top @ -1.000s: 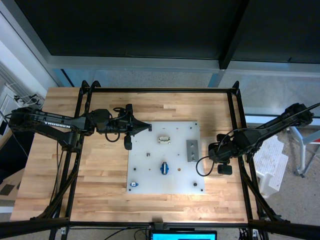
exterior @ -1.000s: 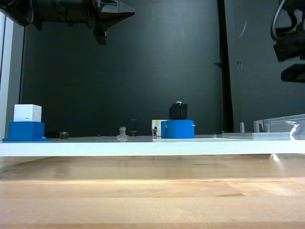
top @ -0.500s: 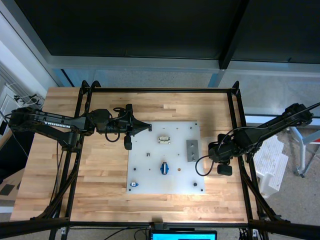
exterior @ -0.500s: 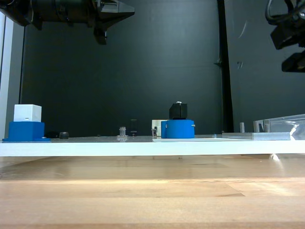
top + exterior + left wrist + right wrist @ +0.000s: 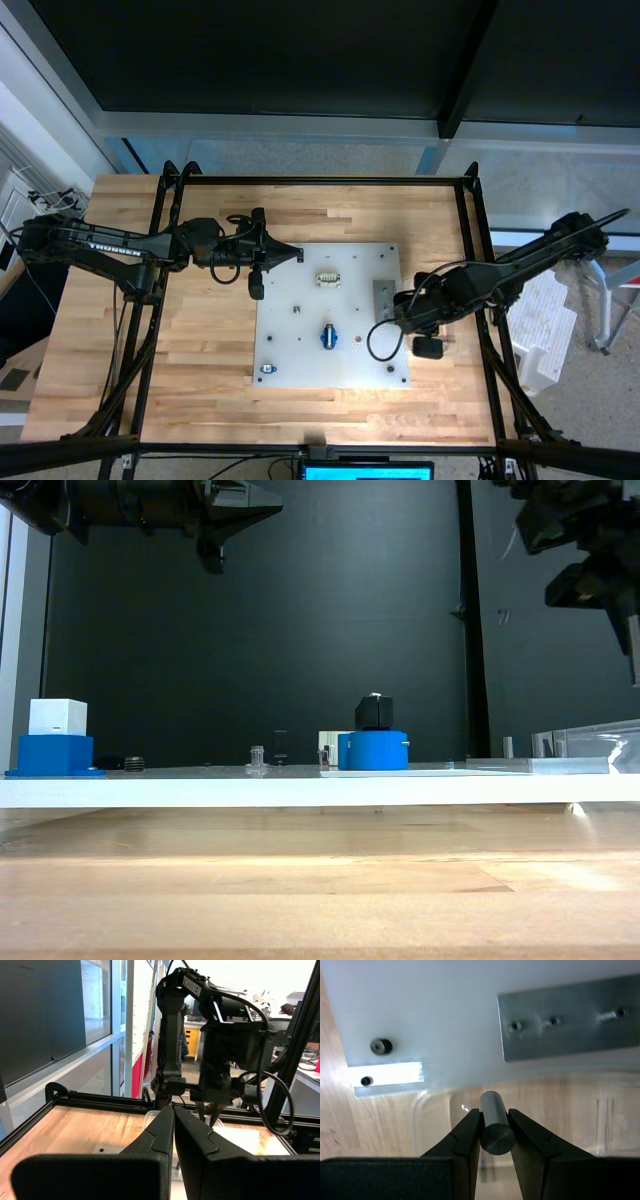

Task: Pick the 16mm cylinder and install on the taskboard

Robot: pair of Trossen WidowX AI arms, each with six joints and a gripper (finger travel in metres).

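Observation:
The 16mm cylinder point(image 5: 495, 1122), a short dull-grey metal peg, is clamped between the fingers point(image 5: 468, 1132) of my right gripper point(image 5: 494, 1116), which is shut on it. That gripper point(image 5: 398, 318) hangs in the air over the right edge of the white taskboard point(image 5: 300, 345), beside the grey metal block point(image 5: 384, 300). Below it lie the board's white face point(image 5: 445, 1020), the block point(image 5: 570, 1020) and a clear tray point(image 5: 560, 1105). My left gripper point(image 5: 293, 254) is shut and empty, held high over the board's far left corner point(image 5: 265, 502).
On the board stand a blue fitting point(image 5: 328, 337), a beige connector point(image 5: 327, 279) and a small blue-and-white part point(image 5: 266, 369). A black frame point(image 5: 470, 260) borders the wooden table. The clear tray point(image 5: 590, 748) lies right of the board.
My right arm has swung left from beyond the board's right edge to beside the grey block, carrying the cylinder. The left arm has not moved.

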